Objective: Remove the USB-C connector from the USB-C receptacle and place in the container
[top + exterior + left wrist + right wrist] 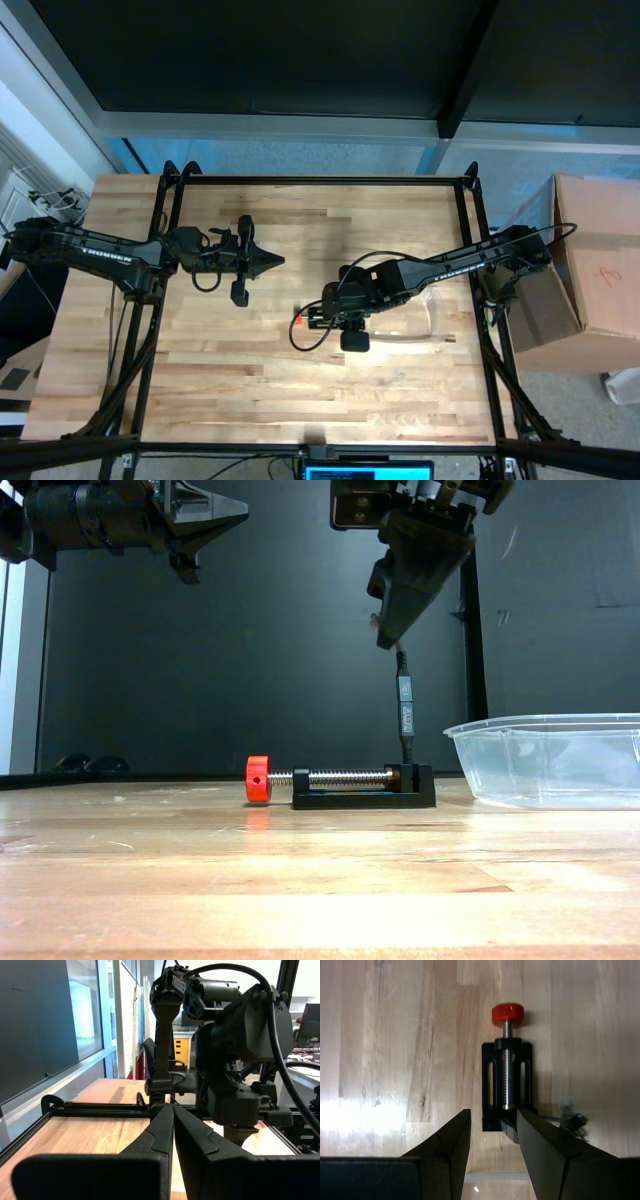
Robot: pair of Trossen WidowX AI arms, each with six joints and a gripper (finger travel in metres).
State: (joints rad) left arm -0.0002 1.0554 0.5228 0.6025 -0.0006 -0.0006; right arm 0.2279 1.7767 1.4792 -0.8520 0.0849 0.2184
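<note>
My right gripper, jaws apart and empty, hangs over the connector, seemingly seated upright in the receptacle on the vise, which an off-axis pull could drag; my left gripper, closed and empty, hangs high.

Place: a robotics lab is shown.
Evidence: a left arm and a right arm are mounted at 1 black-framed wooden table.
Surroundings: a cardboard box is kept beside it.

Wooden table is sitting in front of a dark wall. 1 cardboard box is standing off its right edge. Windows are letting daylight in, and glare is showing on the wood.
</note>
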